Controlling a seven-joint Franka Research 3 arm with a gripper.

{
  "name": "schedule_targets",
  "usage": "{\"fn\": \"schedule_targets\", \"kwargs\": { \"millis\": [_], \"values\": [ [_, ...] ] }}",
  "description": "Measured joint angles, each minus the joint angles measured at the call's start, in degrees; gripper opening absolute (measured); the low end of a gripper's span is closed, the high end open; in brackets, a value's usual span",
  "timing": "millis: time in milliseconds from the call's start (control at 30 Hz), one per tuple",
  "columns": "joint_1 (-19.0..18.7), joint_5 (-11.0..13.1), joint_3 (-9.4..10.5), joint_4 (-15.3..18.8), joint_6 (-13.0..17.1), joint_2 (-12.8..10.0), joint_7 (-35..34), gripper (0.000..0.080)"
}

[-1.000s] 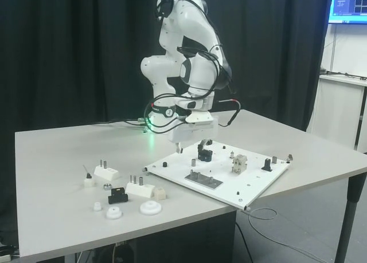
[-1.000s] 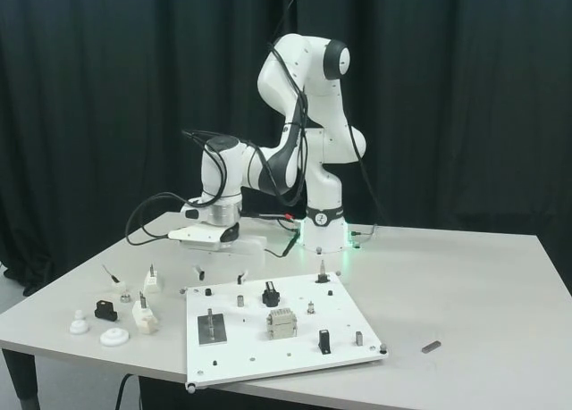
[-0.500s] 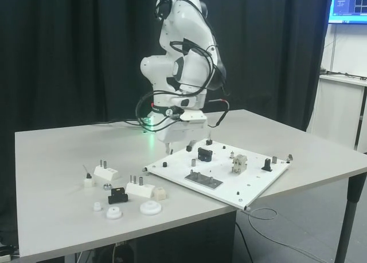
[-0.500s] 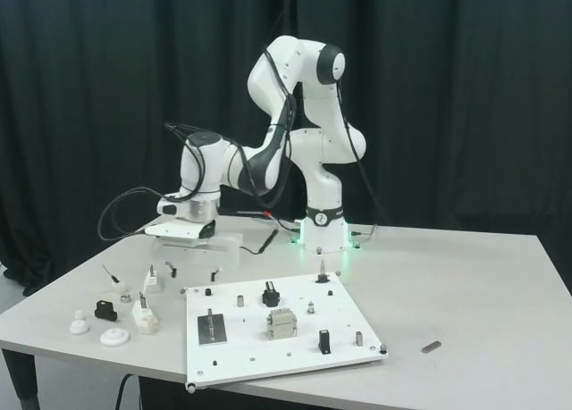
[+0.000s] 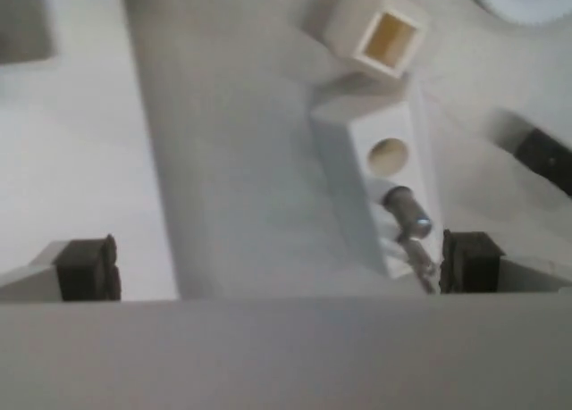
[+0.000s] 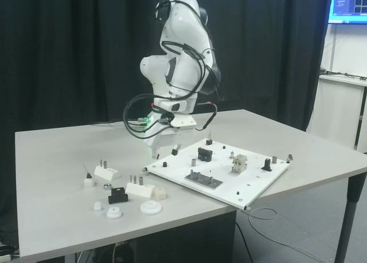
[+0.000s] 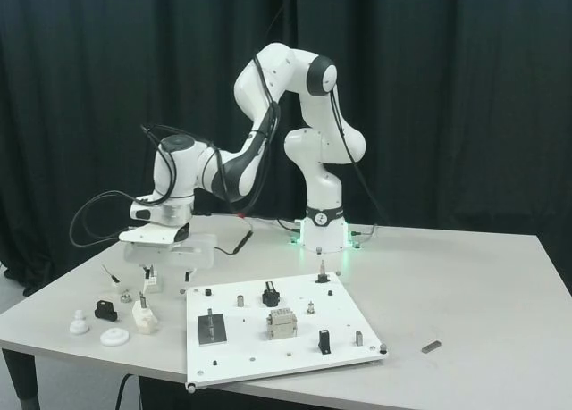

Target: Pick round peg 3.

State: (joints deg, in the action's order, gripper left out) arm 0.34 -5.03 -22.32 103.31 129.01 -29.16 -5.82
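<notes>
My gripper point(image 5: 279, 265) is open with nothing between its black fingertips point(image 5: 87, 269). It hangs above the loose parts beside the white board; it is also in the first room view point(image 6: 164, 153) and the second room view point(image 7: 168, 273). Below it lies a white holder block point(image 5: 380, 173) with an empty round hole and a grey round peg point(image 5: 407, 209) standing in it, close to one fingertip. The same holder block point(image 6: 140, 188) carries two upright pegs in the first room view. A second white block point(image 6: 106, 172) with one peg sits farther left.
A small white cube point(image 5: 375, 28) with a square hole, a white gear point(image 6: 150, 207) and a black part point(image 6: 117, 195) lie close to the holder block. The white assembly board point(image 6: 252, 185) with several fixtures stands to the right. The arm's cables hang beside the wrist.
The arm has swung from above the white board to above the loose parts beside it. The gripper has stayed open and empty.
</notes>
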Motion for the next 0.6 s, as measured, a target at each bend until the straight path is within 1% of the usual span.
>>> {"fn": "schedule_targets", "kwargs": {
  "millis": [200, 367, 500, 600],
  "values": [
    [1.3, -0.3, 0.05, -3.7, -2.9, -2.8, 2.6, 0.08],
    [2.4, -1.1, 0.17, -6.0, -4.9, -4.8, 4.0, 0.08],
    [3.4, -1.7, 0.37, -7.4, -5.9, -6.3, 4.6, 0.08],
    [4.1, -2.0, 0.7, -8.1, -6.0, -7.2, 5.1, 0.08]
  ]
}}
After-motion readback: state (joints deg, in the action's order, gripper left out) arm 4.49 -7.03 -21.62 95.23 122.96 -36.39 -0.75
